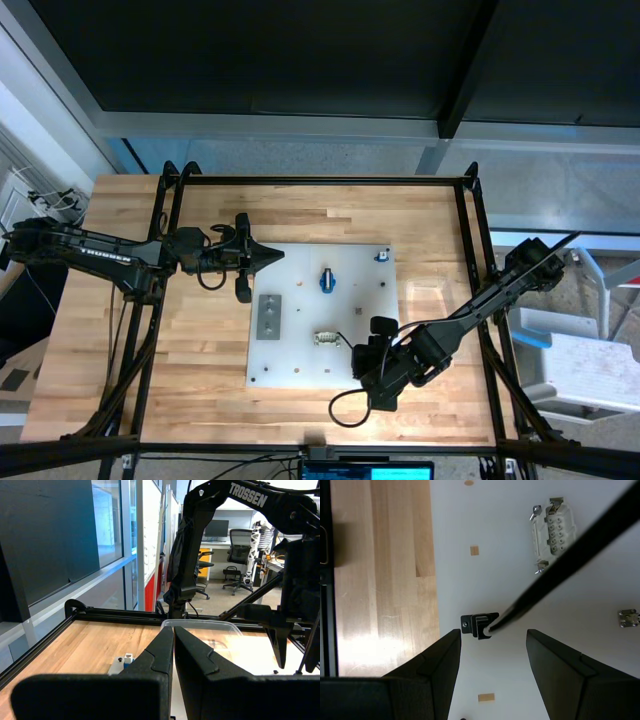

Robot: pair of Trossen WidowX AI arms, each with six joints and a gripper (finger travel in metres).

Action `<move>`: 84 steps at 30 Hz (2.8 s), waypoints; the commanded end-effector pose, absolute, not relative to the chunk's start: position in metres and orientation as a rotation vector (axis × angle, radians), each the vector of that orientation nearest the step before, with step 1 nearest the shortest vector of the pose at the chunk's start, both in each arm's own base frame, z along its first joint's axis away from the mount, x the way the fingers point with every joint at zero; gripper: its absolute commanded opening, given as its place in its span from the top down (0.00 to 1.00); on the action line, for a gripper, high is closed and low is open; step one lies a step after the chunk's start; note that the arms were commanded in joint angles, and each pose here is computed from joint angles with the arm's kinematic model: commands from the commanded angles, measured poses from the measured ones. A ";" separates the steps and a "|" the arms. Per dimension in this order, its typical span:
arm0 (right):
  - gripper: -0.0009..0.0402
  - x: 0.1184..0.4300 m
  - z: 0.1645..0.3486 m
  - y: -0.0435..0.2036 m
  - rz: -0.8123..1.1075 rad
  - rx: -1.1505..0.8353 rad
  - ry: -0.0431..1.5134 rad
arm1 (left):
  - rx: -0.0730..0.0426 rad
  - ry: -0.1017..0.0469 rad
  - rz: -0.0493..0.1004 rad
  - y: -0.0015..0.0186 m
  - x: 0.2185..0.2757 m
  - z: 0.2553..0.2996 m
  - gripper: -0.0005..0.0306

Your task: Remove the USB connector from the USB hub and place in the container

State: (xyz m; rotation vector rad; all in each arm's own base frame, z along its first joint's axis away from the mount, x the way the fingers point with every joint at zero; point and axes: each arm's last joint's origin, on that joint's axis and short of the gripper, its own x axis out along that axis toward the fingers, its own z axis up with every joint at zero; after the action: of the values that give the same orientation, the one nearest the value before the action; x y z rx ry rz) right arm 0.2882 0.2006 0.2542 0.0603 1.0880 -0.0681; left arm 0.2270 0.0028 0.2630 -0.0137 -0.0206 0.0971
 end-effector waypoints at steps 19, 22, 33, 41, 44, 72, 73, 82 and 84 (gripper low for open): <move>0.55 0.297 0.237 0.200 -0.069 0.036 1.102 | -0.014 -0.021 0.097 0.0028 0.2270 0.2631 0.98; 0.58 0.298 0.236 0.201 -0.064 0.044 1.091 | -0.013 -0.021 0.097 0.0028 0.2270 0.2632 0.98; 0.79 0.297 0.234 0.200 -0.059 0.038 1.103 | -0.014 -0.021 0.098 0.0029 0.2270 0.2631 0.98; 0.95 0.297 0.234 0.200 -0.055 0.031 1.103 | -0.014 -0.021 0.098 0.0029 0.2270 0.2631 0.98; 0.98 0.297 0.234 0.200 -0.054 0.029 1.103 | -0.014 -0.021 0.098 0.0029 0.2270 0.2631 0.98; 0.98 0.309 0.233 0.196 0.002 -0.011 1.147 | -0.014 -0.021 0.097 0.0028 0.2270 0.2631 0.98; 0.98 0.310 0.235 0.196 0.005 -0.015 1.145 | -0.014 -0.021 0.097 0.0028 0.2270 0.2631 0.98; 0.98 0.310 0.236 0.192 0.007 -0.012 1.171 | -0.013 -0.021 0.097 0.0028 0.2270 0.2631 0.98; 0.98 0.310 0.236 0.192 0.006 -0.011 1.170 | -0.013 -0.021 0.097 0.0028 0.2270 0.2632 0.98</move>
State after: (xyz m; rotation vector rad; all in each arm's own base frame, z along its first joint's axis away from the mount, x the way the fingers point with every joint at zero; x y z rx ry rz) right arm 0.3107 0.1926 0.2362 -0.0103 1.1628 0.0062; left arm 0.2269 0.0028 0.2632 -0.0138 -0.0214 0.0971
